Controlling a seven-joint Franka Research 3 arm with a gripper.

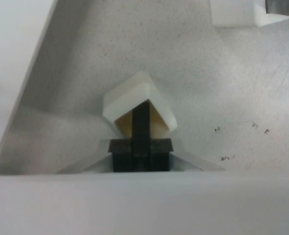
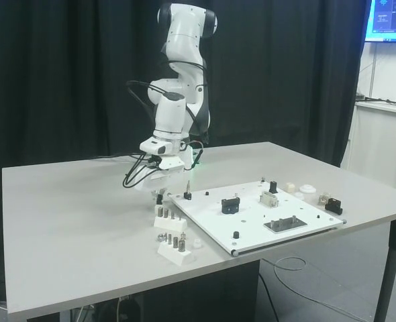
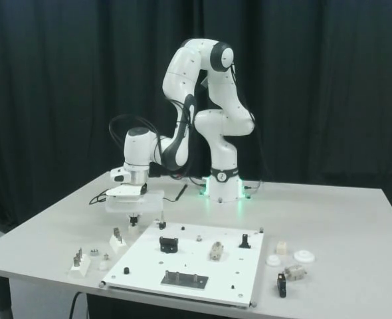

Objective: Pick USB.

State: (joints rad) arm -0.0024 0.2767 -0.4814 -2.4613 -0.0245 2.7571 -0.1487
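Arm reaches low over the grey counter [image 2: 70, 201], hand [image 2: 159, 196] just off the 9 o'clock edge of the white board [image 2: 252, 221]. Wrist view: black USB plug [image 1: 141, 147] stands upright in a small white holder block [image 1: 134, 100], between the fingertips; whether the hand is clenched on it or released, cannot tell, the fingers themselves are not clear. In the second room view the hand [image 3: 135, 219] sits right above that spot, near two other white blocks with pegs [image 3: 81, 260]. Risks, judging from here: the plug is narrow, so an off-centre grip could tilt it or drag the light holder up with it; a slip would drop it beside the board.
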